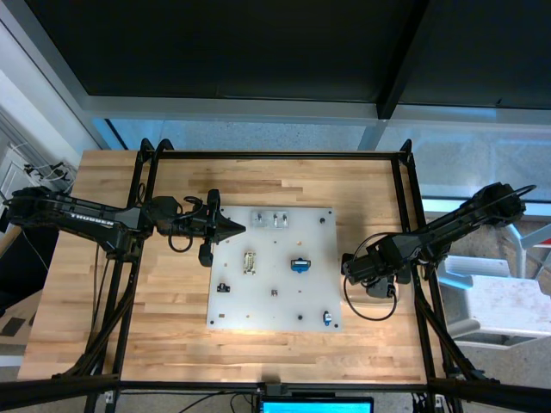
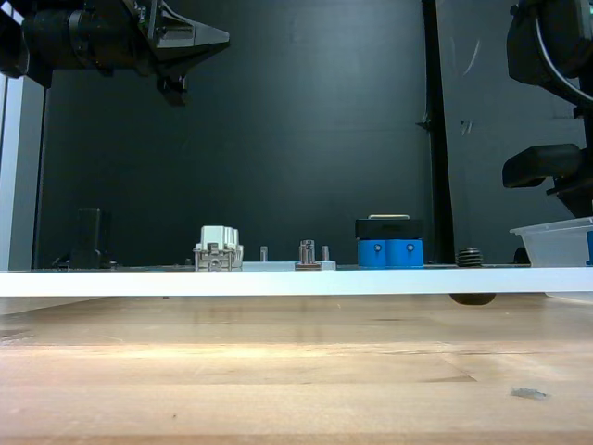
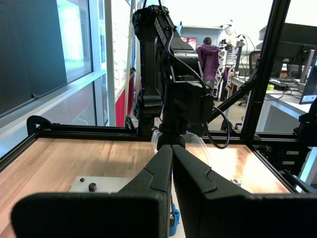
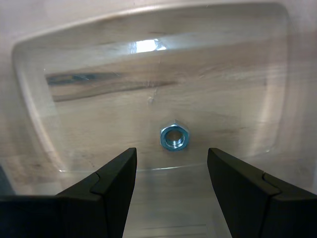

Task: Pick the M12 fastener and fasten on the M12 threads

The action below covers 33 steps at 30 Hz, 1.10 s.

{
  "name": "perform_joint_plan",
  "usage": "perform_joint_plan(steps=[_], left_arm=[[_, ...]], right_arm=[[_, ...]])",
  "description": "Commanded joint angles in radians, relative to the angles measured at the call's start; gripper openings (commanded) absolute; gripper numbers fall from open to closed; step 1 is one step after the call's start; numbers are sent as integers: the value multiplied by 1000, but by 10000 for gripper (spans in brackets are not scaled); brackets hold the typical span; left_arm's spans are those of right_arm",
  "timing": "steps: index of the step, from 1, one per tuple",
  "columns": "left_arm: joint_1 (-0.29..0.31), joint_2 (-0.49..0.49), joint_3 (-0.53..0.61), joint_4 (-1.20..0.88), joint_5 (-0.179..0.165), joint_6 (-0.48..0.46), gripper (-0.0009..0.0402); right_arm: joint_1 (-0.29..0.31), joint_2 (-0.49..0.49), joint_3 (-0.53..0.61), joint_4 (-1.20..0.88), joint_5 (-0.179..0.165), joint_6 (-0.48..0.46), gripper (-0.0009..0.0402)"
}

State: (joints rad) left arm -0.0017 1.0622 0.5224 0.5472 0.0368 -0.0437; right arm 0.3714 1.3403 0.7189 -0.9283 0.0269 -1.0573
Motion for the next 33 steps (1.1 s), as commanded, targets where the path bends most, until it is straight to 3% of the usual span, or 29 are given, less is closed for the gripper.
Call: perform_joint_plan(steps=[1, 33], left_arm=[[0, 0, 0, 0, 0, 0, 0], [0, 0, 0, 0, 0, 0, 0]], right_arm=[[0, 13, -5, 14, 8, 3, 199], [4, 42, -49, 106, 3, 55, 199]])
